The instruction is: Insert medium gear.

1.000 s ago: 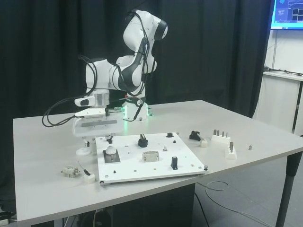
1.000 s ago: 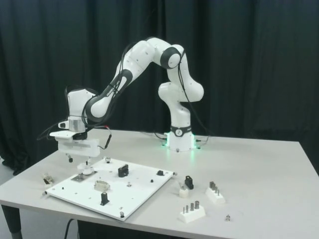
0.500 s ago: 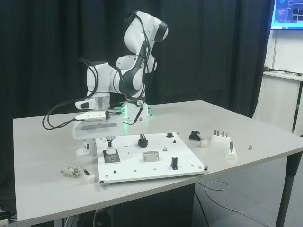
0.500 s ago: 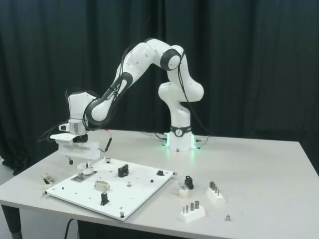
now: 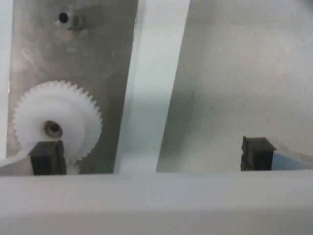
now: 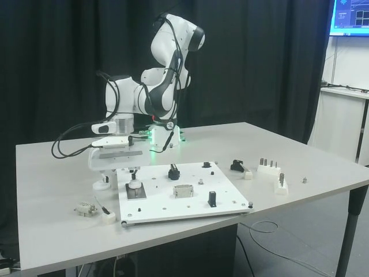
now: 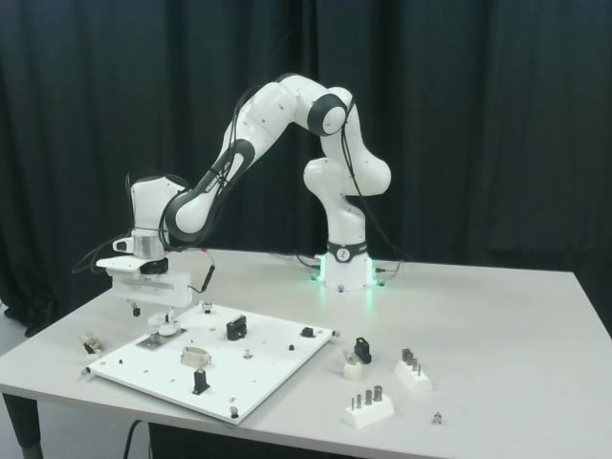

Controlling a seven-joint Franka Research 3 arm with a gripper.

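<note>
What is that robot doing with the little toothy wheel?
The white robot arm is working on a white board on the grey table. Its gripper hangs low over the board's edge with its fingers wide open, holding nothing. A white gear sits on a peg on a grey metal plate, right beside one fingertip. A second peg stands bare.

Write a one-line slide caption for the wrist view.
Open gripper above the board edge, one finger beside a white gear seated on its peg on the grey metal plate.
</note>
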